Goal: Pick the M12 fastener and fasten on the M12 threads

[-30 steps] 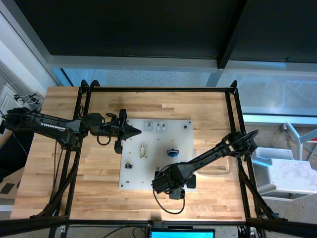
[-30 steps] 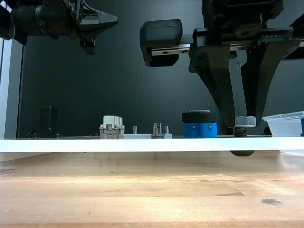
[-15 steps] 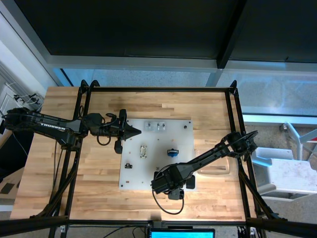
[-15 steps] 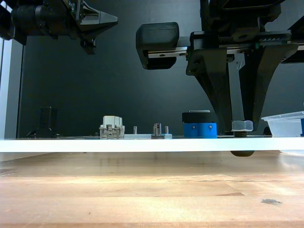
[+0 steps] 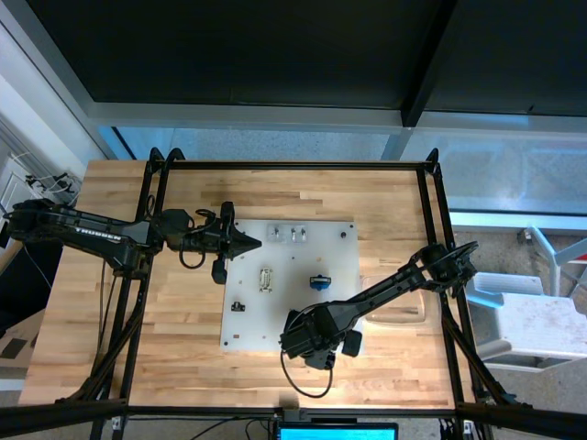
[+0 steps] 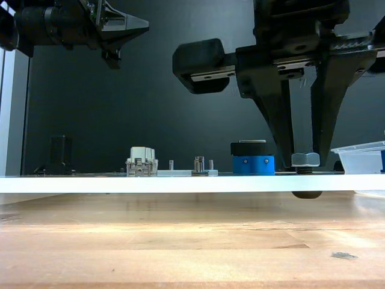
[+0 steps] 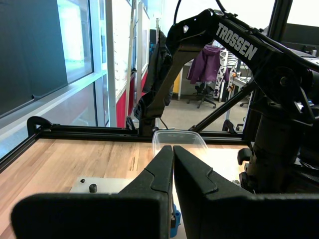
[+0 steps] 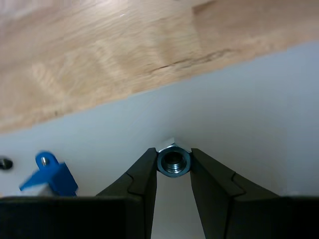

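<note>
The right gripper (image 6: pixel 305 158) is reaching down over the near right part of the white board (image 5: pixel 266 323), with its fingers (image 8: pixel 142 175) pointing straight at the board. It is pinching the M12 nut (image 8: pixel 173 162) between its two fingertips, which are touching the nut's flats on either side. In the low view the nut is sitting low on its stud (image 6: pixel 305 171), with only a thin sliver of black showing beneath it above the board. In the high view the arm's wrist is covering that spot, so neither the nut nor the stud is showing there.

A blue connector block (image 6: pixel 252 164) is standing just left of the nut, and the clear tray (image 6: pixel 361 155) is lying off to the right, apart from the nut.

The left gripper (image 7: pixel 173 152) is hovering high above the far left edge of the board, well apart from the nut. Its fingers are pressing together with nothing between them.
</note>
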Controlling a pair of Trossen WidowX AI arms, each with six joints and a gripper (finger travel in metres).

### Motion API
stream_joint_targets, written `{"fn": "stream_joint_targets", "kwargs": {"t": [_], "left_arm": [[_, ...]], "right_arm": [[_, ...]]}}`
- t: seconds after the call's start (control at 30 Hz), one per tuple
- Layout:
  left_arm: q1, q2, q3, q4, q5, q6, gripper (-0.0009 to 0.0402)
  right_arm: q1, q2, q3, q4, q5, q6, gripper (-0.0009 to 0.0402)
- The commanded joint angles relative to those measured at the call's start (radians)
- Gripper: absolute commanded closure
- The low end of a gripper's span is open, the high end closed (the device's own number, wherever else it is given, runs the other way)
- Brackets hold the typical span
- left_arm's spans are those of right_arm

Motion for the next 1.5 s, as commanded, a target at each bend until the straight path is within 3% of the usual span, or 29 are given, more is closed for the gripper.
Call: {"fn": "stream_joint_targets", "kwargs": {"t": [0.03,0.47,1.03,1.5], "left_arm": [[0.000,0.000,0.000,0.000,0.000,0.000,0.0393],[0.000,0.000,0.000,0.000,0.000,0.000,0.0393],[0.000,0.000,0.000,0.000,0.000,0.000,0.0393],[0.000,0.000,0.000,0.000,0.000,0.000,0.0393]], "right_arm": [[-0.001,0.002,-0.001,0.003,0.001,0.148,0.0377],[-0.001,0.002,-0.001,0.004,0.000,0.851,0.0377],[-0.001,0.001,-0.001,0.005,0.000,1.997,0.0377],[-0.001,0.001,-0.001,0.007,0.001,2.690,0.0377]]}}
